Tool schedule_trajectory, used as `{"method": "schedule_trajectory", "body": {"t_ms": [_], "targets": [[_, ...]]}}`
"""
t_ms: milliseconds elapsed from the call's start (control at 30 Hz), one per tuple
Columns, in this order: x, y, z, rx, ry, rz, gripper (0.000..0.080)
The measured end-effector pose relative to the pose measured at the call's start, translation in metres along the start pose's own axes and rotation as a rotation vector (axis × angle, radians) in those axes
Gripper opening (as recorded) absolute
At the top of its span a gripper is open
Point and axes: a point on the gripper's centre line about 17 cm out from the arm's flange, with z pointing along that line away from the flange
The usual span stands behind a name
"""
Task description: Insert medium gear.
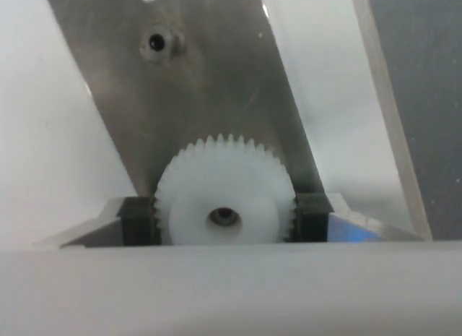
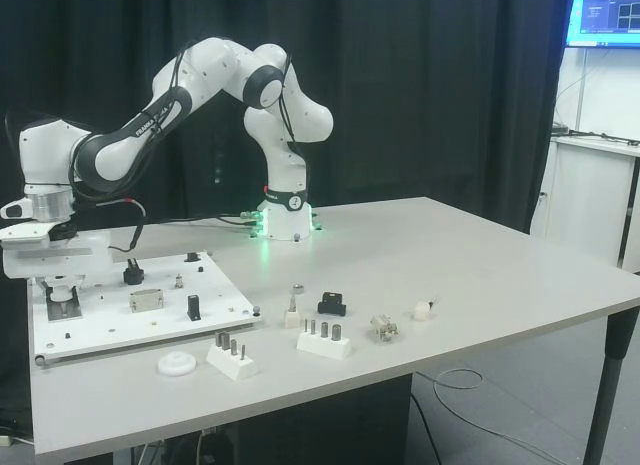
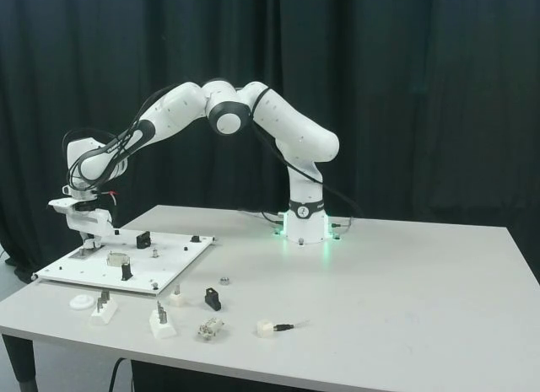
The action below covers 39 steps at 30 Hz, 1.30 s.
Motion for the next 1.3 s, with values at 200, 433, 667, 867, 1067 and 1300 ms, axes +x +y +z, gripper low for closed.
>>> {"method": "schedule_trajectory", "body": {"t_ms": [200, 433, 667, 867, 1067, 1300], "targets": [[-0.0001, -0.0002, 0.0, -0.001, -0.002, 0.015, 0.0399], [-0.0004, 0.0008, 0.0004, -0.017, -0.019, -0.131, 0.0399], [-0.0002, 0.0025, 0.0067, -0.028, -0.028, -0.267, 0.0399], [-0.0001, 0.0033, 0.0083, -0.031, -0.03, -0.335, 0.0399], [-0.0001, 0.0033, 0.0084, -0.031, -0.031, -0.355, 0.0399], [0.0, 0.0032, 0.0086, -0.03, -0.031, -0.361, 0.0399]]}}
